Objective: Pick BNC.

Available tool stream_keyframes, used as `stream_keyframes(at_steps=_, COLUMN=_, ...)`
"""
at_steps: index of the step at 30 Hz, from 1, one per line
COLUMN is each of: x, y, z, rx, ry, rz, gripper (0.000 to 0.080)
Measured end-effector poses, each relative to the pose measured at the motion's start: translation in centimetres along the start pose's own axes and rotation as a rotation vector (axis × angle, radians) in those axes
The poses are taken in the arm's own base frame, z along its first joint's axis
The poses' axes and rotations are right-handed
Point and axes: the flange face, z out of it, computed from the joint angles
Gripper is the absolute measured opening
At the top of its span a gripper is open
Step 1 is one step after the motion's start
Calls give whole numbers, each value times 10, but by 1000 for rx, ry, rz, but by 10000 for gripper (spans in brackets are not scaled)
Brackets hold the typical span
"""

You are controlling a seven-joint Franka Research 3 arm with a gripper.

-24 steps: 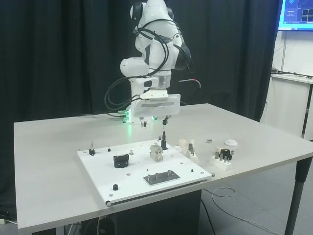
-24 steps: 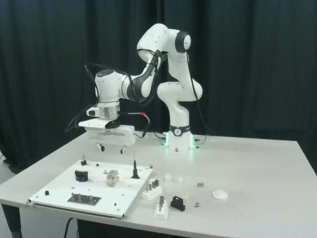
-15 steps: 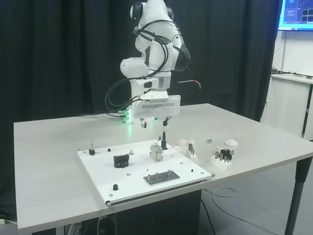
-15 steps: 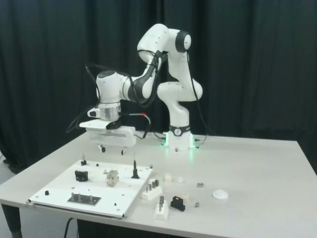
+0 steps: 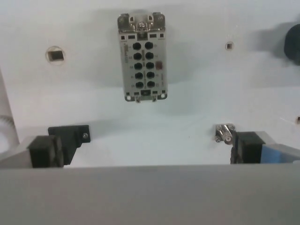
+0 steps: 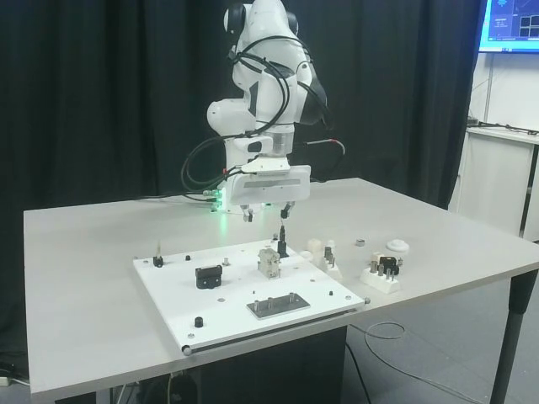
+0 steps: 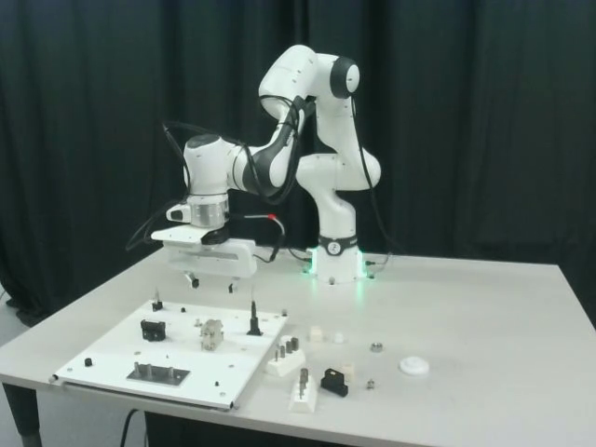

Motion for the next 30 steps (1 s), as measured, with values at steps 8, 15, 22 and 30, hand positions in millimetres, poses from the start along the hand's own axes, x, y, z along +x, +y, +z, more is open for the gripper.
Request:
stream_keyframes(at_steps=8, x=-1, y=0, z=2, rx=5, ry=10, rz=0, gripper=800)
stream_keyframes(at_steps=15, x=-1, y=-1, z=3, rx=10, ry=20, rz=-2, gripper=800)
stream_keyframes(at_steps=22, x=-1, y=-3, z=2, rx=15, ry=25, rz=-3, gripper=800)
stream_keyframes(at_steps=30, x=-2, y=-5, z=-1, rx=20, ry=31, rz=-9, gripper=800)
